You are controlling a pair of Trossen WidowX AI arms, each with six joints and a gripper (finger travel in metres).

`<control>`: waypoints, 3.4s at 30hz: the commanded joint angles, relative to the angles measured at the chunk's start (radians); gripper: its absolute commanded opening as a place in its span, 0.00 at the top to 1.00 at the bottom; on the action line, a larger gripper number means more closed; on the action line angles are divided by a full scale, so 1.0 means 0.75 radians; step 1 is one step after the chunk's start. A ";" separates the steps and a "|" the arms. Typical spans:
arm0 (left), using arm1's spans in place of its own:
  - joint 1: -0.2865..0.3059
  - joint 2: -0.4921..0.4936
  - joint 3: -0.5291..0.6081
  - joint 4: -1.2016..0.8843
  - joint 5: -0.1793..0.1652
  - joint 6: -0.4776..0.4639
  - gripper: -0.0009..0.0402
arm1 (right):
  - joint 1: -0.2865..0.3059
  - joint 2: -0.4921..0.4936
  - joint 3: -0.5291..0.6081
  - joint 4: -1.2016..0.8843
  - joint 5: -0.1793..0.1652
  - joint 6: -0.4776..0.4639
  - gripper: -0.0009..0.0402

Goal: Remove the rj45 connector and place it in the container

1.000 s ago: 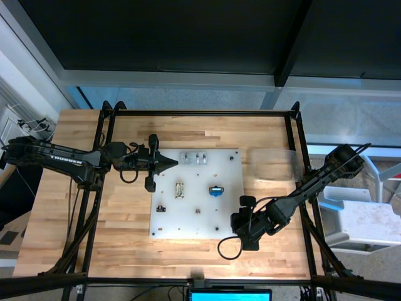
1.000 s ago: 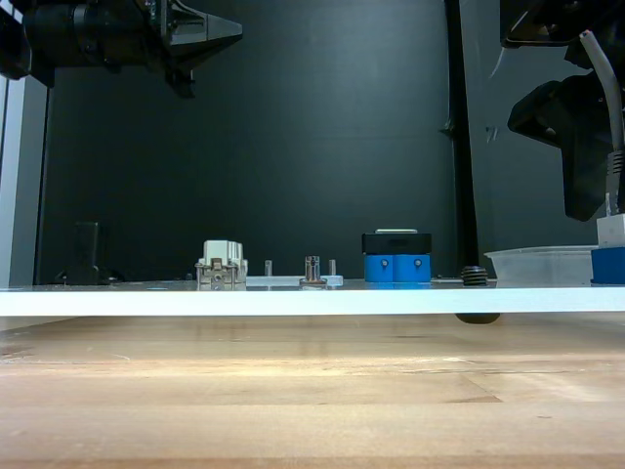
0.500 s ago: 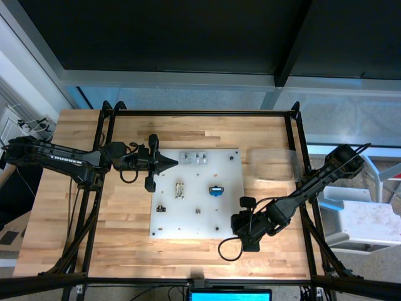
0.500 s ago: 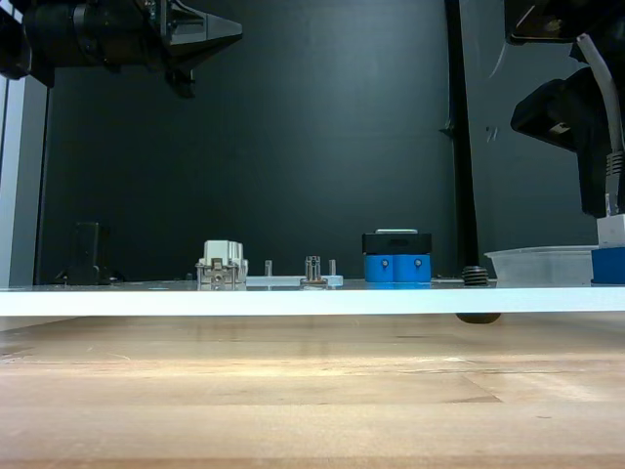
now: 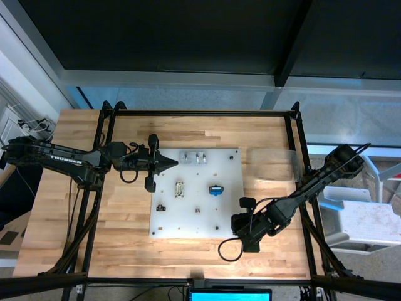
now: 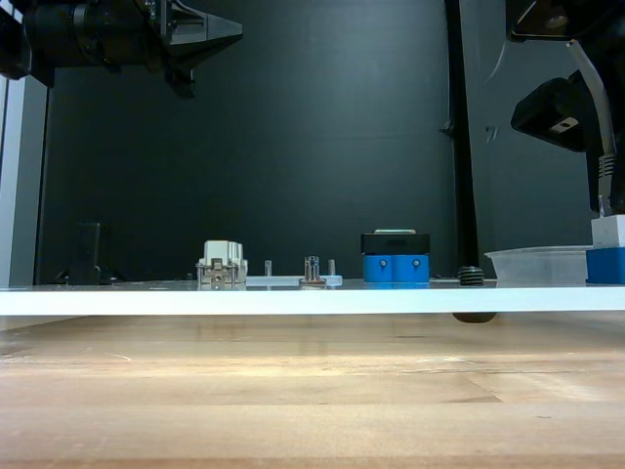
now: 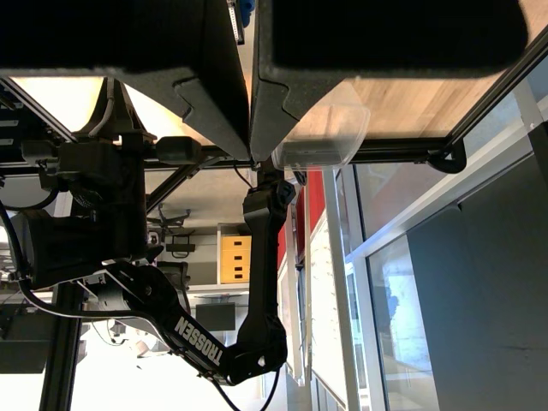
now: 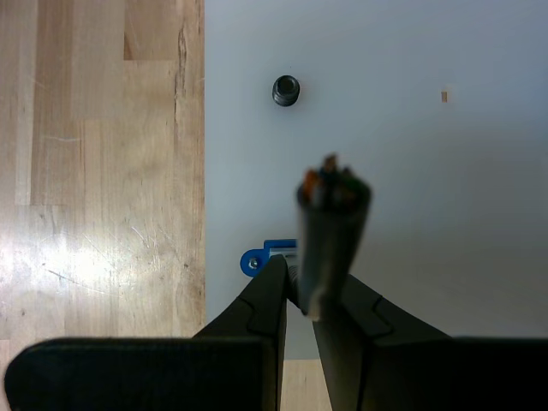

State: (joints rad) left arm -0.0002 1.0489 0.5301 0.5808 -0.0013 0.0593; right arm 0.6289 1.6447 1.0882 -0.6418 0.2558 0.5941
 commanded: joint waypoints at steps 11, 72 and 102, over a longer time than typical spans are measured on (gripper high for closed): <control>0.000 0.001 0.000 0.000 0.001 0.001 0.98 | -0.001 -0.012 0.001 0.010 -0.027 0.001 0.98; 0.000 0.001 0.000 0.000 0.001 0.001 0.98 | -0.904 -0.845 -0.276 -0.545 -0.028 -0.432 0.98; 0.000 0.001 0.000 0.000 0.001 0.001 0.98 | -1.159 -0.998 -0.435 -0.812 -0.016 -0.307 0.76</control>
State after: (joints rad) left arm -0.0002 1.0489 0.5301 0.5808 -0.0010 0.0593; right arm -0.2405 0.8951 0.7609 -1.2476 0.2428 0.3614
